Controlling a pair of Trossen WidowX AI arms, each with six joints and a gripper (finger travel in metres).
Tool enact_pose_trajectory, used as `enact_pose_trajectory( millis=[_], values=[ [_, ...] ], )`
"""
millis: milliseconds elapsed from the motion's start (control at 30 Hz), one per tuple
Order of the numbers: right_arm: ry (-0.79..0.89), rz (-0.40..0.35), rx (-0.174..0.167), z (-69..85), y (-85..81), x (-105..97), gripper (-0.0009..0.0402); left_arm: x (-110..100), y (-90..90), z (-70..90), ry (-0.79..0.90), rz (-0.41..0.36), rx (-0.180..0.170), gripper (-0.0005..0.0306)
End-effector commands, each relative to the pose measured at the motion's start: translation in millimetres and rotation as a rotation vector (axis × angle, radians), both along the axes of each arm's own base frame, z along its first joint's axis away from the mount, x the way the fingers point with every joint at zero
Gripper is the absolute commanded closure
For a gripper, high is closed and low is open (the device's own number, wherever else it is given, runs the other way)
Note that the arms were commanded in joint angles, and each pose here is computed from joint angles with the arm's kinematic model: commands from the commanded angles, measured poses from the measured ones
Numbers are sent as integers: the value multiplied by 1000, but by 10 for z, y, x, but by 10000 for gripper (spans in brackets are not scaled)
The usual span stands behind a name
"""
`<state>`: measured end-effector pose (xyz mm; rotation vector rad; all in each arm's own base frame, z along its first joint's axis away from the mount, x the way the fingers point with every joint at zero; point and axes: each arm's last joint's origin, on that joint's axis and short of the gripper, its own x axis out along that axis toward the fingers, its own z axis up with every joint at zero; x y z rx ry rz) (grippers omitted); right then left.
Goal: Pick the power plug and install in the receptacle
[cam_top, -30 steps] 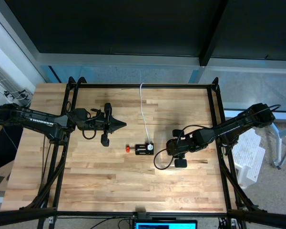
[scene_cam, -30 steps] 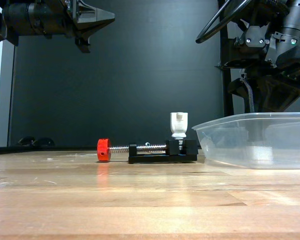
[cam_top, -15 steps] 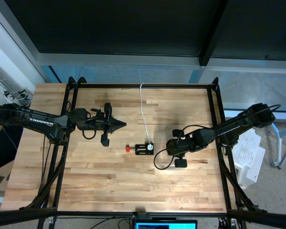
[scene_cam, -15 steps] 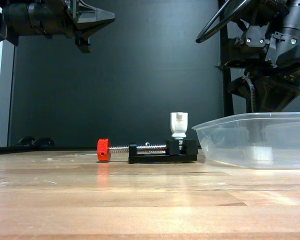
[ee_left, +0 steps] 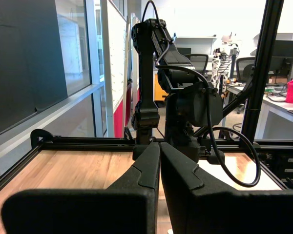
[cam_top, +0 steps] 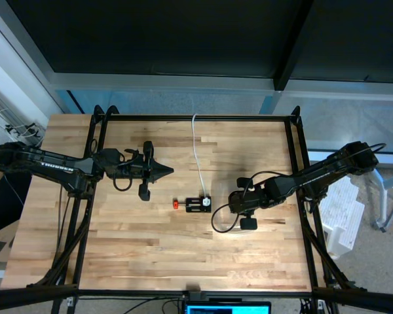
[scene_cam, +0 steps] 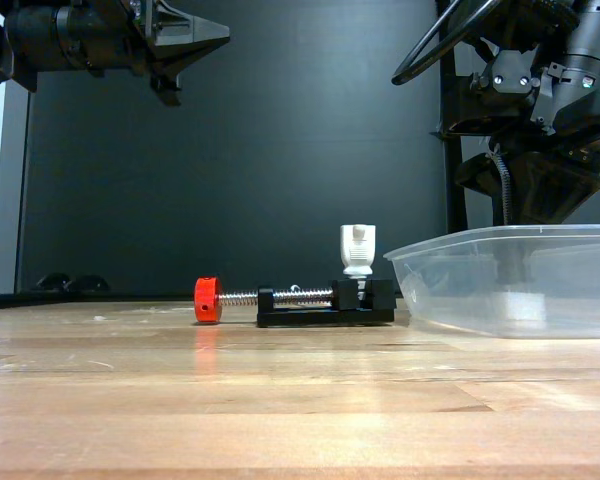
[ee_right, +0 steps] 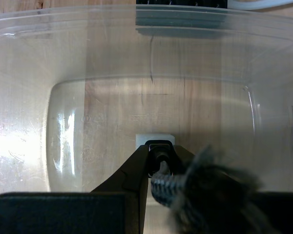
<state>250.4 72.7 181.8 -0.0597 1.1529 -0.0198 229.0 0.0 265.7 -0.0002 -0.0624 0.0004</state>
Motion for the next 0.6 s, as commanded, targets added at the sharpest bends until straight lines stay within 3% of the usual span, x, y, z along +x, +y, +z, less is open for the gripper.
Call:
enact_pose_trajectory(
  millis=[33,600],
  values=[
    [-3,0,0,6,1,0,393,0,1,1,0,0,0,300],
    [-45,0,13,194,-14,-48,393,0,1,1,0,0,0,300]
  ],
)
